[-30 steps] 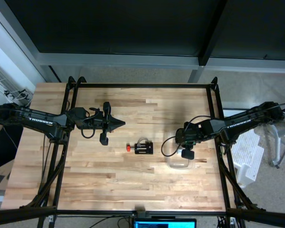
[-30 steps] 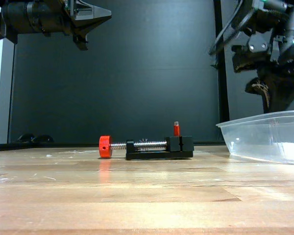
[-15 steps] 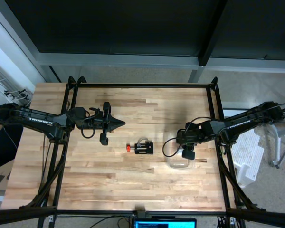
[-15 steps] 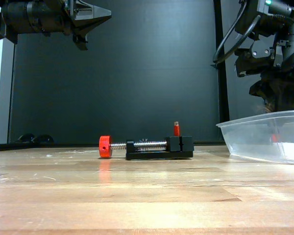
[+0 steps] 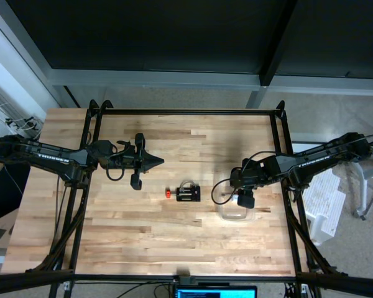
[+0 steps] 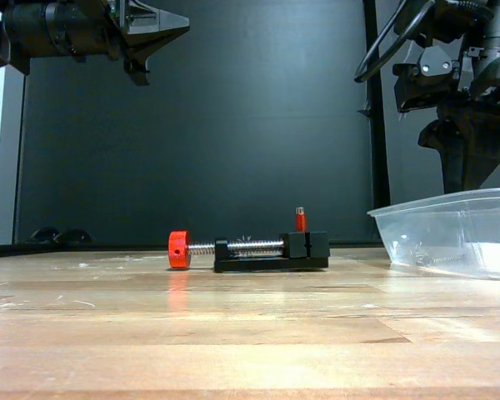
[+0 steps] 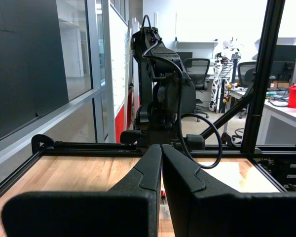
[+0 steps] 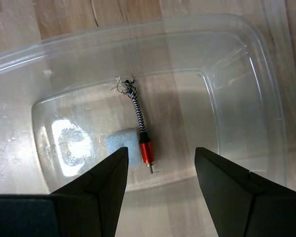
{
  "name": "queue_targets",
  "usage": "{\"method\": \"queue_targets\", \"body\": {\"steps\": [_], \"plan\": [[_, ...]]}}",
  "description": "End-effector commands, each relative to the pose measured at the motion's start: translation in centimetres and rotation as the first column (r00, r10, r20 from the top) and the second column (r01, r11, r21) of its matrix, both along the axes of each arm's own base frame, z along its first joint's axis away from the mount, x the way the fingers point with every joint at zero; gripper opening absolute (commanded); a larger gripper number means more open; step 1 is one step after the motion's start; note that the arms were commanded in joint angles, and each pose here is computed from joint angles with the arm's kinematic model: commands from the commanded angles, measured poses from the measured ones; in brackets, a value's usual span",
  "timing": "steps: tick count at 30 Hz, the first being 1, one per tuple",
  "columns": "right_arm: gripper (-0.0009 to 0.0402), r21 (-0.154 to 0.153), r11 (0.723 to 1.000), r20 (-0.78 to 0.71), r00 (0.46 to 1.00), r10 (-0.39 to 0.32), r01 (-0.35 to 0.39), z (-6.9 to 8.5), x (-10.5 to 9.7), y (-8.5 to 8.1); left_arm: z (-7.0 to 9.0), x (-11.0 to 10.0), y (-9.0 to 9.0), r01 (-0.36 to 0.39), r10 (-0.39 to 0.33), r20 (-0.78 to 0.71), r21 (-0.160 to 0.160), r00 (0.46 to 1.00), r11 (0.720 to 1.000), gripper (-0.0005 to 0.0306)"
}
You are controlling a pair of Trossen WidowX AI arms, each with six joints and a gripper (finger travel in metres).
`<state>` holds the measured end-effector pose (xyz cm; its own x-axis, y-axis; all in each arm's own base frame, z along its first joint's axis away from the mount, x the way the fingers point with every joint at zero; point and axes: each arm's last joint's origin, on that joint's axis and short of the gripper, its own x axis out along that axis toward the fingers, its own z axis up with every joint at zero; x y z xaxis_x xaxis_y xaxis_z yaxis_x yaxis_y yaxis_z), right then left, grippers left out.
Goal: Remove the RCA connector from the receptacle and place in the container
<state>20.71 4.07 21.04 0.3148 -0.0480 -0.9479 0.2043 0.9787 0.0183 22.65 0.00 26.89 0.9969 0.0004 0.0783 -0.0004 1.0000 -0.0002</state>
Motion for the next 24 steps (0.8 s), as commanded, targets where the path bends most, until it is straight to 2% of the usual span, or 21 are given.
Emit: {"method": "queue_targets", "body": {"steps": [1,4,6,9,14,18,21,24], "plan": [[0.0178,0.001,1.000,0.003,1.000,0.002,-0.002,0.2,0.1,0.0,0.0,0.0,0.0,0.000,0.000,0.000,0.000,1.000,1.000,0.0000],[0.0160,0.004,1.000,0.024,1.000,0.004,-0.004,0.7,0.2,0.0,0.0,0.0,0.0,0.000,0.000,0.000,0.000,1.000,1.000,0.0000],[0.0140,0.001,1.000,0.060,0.998,0.028,-0.028,1.6,0.2,0.0,0.0,0.0,0.0,0.000,0.000,0.000,0.000,1.000,1.000,0.0000],[0.0097,-0.018,0.998,0.158,0.985,0.066,-0.064,3.4,0.3,-0.3,0.0,0.0,0.0,0.000,0.000,0.000,0.000,1.000,1.000,0.0000],[0.0000,-0.075,0.993,0.342,0.933,0.114,-0.094,6.0,0.9,-1.3,0.0,0.0,0.0,0.000,0.000,0.000,0.000,1.000,1.000,0.0000],[0.0007,-0.102,0.991,0.486,0.866,0.121,-0.081,7.3,1.7,-2.0,0.0,0.0,0.0,0.000,0.000,0.000,0.000,1.000,1.000,0.0000],[-0.0001,-0.138,0.987,0.586,0.796,0.151,-0.085,8.4,2.2,-2.1,0.0,0.0,0.0,0.000,0.000,0.000,0.000,1.000,1.000,0.0000],[0.0000,-0.158,0.985,0.676,0.719,0.160,-0.070,9.5,2.7,-2.3,0.0,0.0,0.0,0.000,0.000,0.000,0.000,1.000,1.000,0.0000]]}}
